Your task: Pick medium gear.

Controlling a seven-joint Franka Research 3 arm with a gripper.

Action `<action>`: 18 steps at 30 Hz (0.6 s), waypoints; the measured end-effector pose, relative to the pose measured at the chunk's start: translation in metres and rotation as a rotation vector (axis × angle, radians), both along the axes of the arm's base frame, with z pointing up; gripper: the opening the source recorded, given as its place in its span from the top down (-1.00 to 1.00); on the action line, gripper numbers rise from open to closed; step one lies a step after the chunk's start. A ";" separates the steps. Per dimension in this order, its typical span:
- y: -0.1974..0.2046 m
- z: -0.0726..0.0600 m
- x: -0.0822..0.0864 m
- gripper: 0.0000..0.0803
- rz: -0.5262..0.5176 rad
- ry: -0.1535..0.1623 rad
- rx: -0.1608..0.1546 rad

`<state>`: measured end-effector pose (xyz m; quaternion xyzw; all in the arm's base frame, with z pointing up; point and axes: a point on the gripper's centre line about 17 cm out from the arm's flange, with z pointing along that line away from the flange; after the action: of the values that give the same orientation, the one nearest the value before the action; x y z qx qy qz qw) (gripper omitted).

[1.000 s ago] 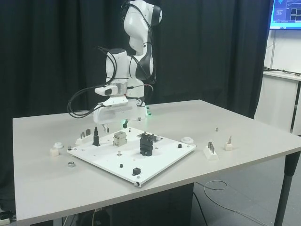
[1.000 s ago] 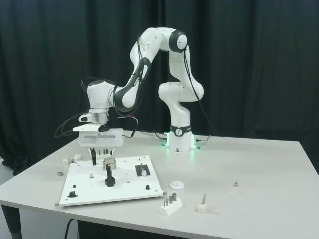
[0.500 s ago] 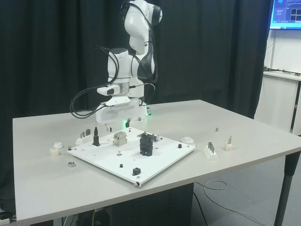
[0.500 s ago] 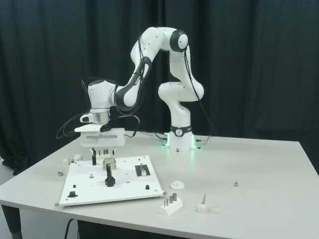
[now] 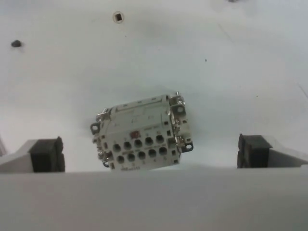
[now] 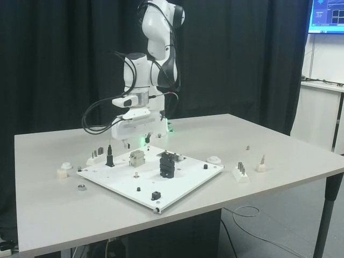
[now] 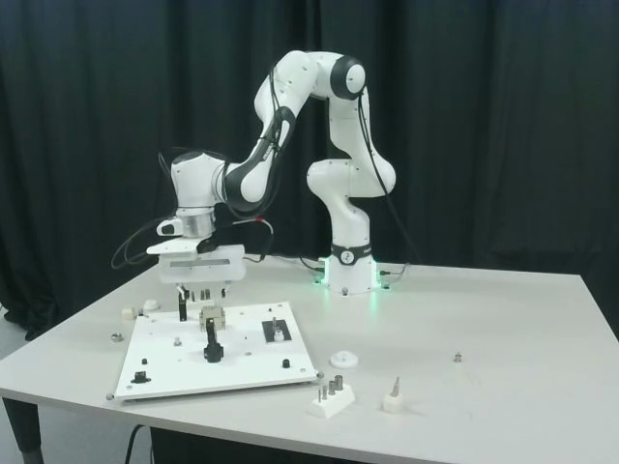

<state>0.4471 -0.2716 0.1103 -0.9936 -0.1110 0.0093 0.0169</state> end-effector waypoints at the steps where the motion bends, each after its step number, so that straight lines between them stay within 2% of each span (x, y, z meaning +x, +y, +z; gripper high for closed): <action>1: 0.001 0.001 0.000 -0.99 0.002 -0.001 0.001; 18: 0.005 0.021 0.004 -0.99 0.018 -0.011 0.001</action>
<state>0.4506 -0.2666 0.1316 -0.9926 -0.1201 0.0038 0.0168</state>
